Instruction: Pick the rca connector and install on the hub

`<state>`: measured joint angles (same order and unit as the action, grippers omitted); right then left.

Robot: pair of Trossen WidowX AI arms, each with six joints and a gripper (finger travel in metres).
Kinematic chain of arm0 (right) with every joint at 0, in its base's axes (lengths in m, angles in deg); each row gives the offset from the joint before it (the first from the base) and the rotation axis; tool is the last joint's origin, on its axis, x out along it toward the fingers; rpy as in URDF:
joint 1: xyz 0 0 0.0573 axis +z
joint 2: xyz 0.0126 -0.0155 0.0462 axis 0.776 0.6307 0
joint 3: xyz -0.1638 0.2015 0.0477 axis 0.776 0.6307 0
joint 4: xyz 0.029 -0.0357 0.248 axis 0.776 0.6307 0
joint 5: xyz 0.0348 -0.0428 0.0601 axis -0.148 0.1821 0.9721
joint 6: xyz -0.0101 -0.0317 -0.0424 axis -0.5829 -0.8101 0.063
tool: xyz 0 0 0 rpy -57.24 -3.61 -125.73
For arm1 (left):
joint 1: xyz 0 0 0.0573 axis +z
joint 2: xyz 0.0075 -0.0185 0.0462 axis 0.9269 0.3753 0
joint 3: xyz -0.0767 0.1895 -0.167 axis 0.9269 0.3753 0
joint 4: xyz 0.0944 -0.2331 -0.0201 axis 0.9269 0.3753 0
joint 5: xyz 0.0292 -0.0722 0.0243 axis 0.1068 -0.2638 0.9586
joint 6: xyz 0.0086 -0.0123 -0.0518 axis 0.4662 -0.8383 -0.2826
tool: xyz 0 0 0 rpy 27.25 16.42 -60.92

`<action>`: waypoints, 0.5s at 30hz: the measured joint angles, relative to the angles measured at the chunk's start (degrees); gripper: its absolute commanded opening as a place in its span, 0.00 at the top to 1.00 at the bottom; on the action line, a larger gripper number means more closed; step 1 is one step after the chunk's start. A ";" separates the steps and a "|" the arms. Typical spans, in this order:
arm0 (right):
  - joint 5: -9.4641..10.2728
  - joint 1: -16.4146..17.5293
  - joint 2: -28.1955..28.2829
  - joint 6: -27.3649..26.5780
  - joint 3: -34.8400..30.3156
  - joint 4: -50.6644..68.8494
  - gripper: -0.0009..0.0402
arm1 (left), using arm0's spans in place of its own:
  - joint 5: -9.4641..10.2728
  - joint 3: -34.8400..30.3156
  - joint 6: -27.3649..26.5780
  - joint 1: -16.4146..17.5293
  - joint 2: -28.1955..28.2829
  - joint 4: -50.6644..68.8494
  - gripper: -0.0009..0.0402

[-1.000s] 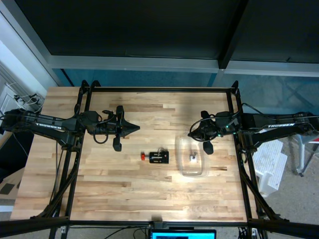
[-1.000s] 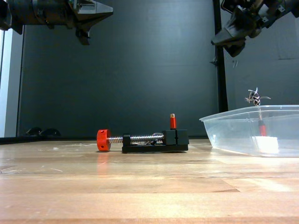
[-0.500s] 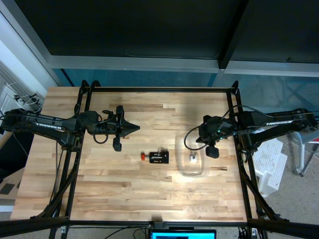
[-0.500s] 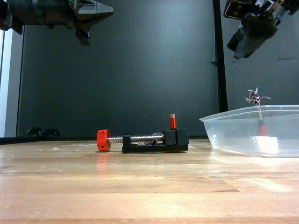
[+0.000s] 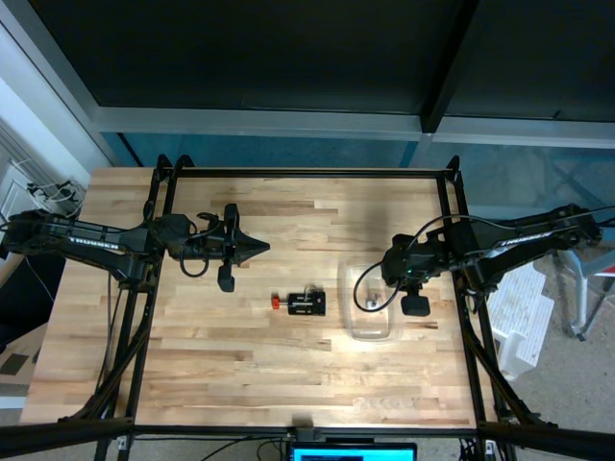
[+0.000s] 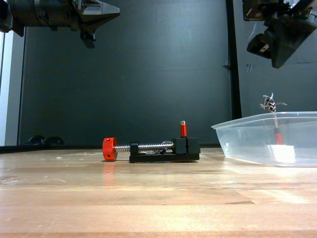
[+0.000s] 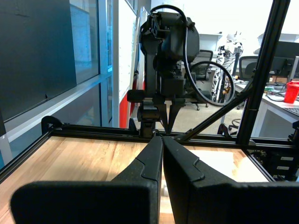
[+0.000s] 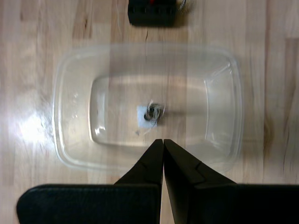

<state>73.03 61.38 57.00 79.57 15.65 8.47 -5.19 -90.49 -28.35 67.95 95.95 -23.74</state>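
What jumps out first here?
The right gripper, shut, hangs pointing down over the clear tray, where the rca connector sits on a tiny white cube. The hub with its red knob lies mid-table, left of the tray; the left gripper, shut, is parked high at left.

Right of frame centre: clear plastic tray (image 5: 357,328) on wooden desk (image 5: 240,365), white cube (image 8: 141,116) inside. Bottom edge: laptop screen (image 5: 353,452).
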 measured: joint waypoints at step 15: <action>-0.20 0.39 4.66 1.57 0.02 2.10 0.75 | 0.02 0.00 -0.02 0.00 0.00 0.00 0.98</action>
<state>72.84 61.77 61.66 81.14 15.67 10.57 -5.16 -90.49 -28.37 67.95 95.95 -23.74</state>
